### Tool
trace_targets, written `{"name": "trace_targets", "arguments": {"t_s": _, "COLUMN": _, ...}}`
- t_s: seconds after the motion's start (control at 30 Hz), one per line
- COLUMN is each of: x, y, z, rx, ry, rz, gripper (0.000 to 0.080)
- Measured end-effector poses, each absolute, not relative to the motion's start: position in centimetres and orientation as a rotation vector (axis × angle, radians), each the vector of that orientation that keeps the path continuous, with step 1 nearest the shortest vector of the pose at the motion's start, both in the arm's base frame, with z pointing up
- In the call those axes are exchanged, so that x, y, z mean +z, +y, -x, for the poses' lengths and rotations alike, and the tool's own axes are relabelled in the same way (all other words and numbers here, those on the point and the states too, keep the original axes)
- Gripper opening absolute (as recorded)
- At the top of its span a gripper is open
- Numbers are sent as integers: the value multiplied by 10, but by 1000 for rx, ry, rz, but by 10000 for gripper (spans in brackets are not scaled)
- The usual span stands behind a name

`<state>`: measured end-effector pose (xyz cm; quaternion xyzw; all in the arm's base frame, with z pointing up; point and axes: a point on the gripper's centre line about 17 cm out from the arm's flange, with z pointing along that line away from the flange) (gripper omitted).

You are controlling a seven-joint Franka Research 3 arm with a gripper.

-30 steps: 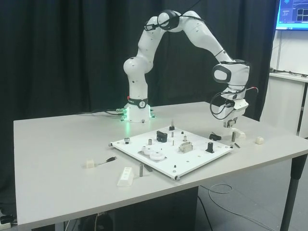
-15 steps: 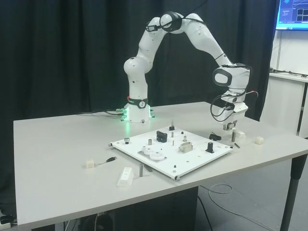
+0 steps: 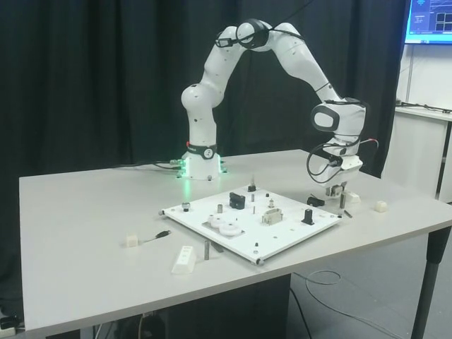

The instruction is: Place waterproof.

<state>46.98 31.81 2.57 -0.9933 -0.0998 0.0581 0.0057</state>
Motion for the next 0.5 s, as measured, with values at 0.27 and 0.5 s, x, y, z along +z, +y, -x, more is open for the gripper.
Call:
{"name": "trace_targets", "arguments": {"t_s": 0.27, "x": 22, "y": 318, "z": -471, "rx": 177, "ry": -289, "rz": 3114, "gripper": 649}}
{"name": "trace_targets", "arguments": {"t_s": 0.5, "x": 27, "y": 321, "z": -476, "rx": 155, "ry": -281, "rz": 3109, "gripper": 769}}
